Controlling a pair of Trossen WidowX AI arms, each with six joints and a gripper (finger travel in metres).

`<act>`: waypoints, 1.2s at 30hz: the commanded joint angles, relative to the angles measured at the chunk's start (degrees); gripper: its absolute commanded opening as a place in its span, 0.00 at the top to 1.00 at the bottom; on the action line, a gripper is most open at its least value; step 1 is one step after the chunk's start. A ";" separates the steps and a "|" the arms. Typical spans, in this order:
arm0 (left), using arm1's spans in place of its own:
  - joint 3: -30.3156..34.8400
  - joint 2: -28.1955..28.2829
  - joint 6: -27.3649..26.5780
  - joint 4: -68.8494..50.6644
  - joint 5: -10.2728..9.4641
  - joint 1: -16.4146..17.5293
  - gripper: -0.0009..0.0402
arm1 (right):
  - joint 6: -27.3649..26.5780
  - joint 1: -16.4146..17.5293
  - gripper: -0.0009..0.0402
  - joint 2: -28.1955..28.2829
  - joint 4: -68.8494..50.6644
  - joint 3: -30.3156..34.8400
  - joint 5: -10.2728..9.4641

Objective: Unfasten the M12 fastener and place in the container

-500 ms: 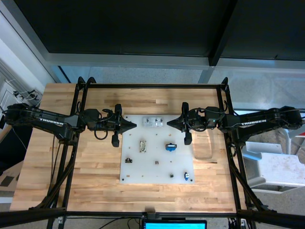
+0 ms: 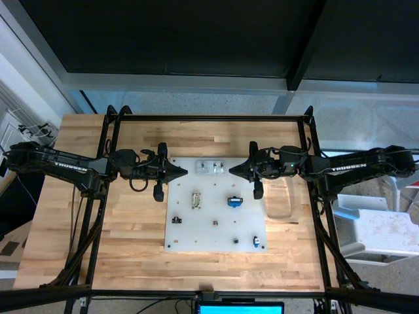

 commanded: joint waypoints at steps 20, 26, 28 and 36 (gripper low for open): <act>0.02 0.02 0.00 0.02 0.00 0.02 0.98 | 15.26 15.89 0.98 13.49 -58.45 28.70 11.56; 0.02 0.02 0.00 0.02 0.00 0.00 0.98 | 22.38 19.08 0.98 21.40 -70.01 37.42 10.47; 0.02 0.02 0.00 0.02 0.00 0.00 0.98 | 24.68 20.24 0.98 23.91 -73.37 40.52 10.12; 0.02 0.02 0.00 0.02 0.00 0.00 0.98 | 28.20 24.65 0.98 33.73 -84.59 53.18 8.00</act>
